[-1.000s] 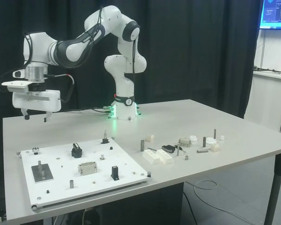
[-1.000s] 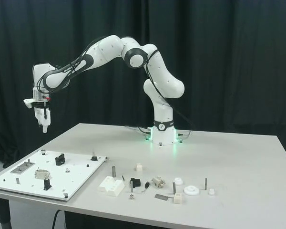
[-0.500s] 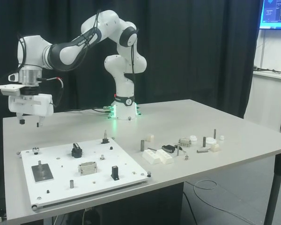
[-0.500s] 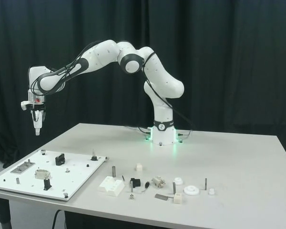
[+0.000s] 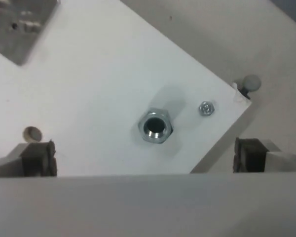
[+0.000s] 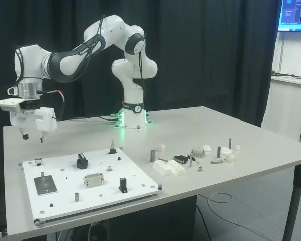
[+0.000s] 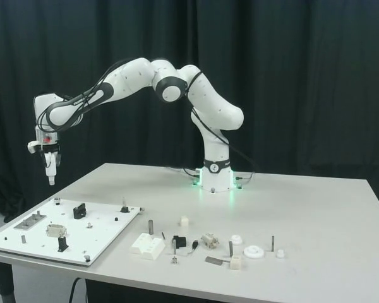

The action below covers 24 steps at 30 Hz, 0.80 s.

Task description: Remove bolt 4.

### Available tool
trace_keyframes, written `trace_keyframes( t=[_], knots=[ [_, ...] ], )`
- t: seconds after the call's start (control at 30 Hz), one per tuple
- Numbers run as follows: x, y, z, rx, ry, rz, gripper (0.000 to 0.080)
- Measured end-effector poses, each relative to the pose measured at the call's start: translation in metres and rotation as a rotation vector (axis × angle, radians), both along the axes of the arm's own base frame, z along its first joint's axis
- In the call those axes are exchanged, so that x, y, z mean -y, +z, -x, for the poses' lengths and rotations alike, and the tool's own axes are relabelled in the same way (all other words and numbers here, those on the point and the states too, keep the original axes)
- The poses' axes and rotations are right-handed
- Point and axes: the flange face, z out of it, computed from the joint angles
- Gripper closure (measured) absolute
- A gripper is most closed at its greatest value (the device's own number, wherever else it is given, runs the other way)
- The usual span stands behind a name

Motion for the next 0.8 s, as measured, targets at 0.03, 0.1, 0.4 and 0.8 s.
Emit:
trace_keyframes(
  t=[0.03, 0.1, 0.4, 0.8],
  knots=[
    [0.000, -0.002, 0.001, -0.003, -0.001, -0.003, 0.0003],
    [0.000, -0.007, 0.002, -0.010, -0.001, -0.007, 0.0003],
    [0.001, -0.026, 0.004, -0.038, 0.009, -0.019, 0.0003],
    [-0.001, -0.046, 0.005, -0.065, 0.011, -0.033, 0.0003]
  ],
)
